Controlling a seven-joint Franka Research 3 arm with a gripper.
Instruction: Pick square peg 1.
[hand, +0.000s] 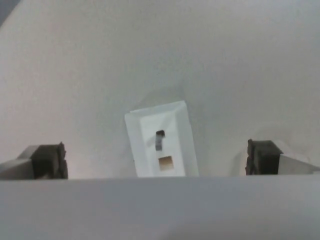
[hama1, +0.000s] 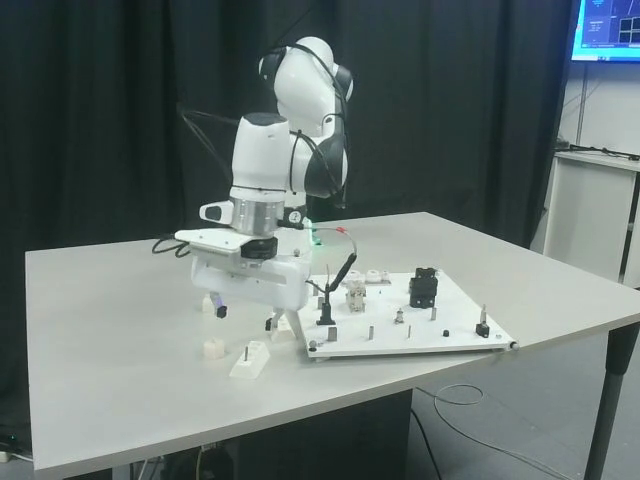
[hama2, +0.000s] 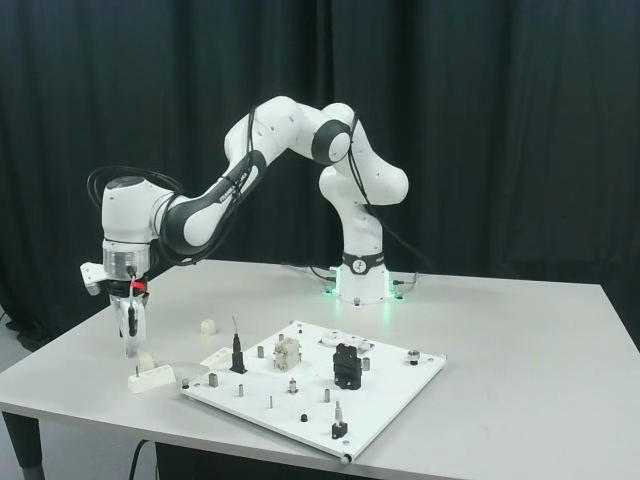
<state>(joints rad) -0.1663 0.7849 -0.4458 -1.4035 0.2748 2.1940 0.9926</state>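
Below, white holder (hand: 161, 146) with upright square peg (hand: 159, 140) in one socket, gripper (hand: 156, 159) wide apart above.

One white arm (hama2: 290, 130), one white board (hama2: 320, 385) of parts, two small white blocks (hama1: 250, 360) (hama1: 212, 349) on one grey table (hama1: 100, 300)

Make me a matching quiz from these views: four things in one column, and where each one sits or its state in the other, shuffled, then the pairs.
Things:
1. square peg
2. gripper
3. white board
4. small white block

Places or states:
A. lying flat on the grey table, carrying many small parts
B. standing upright in the white holder
C. alone on the table, between the holder and the arm's base
D. above the holder, jaws spread wide

Pairs: 1-B, 2-D, 3-A, 4-C
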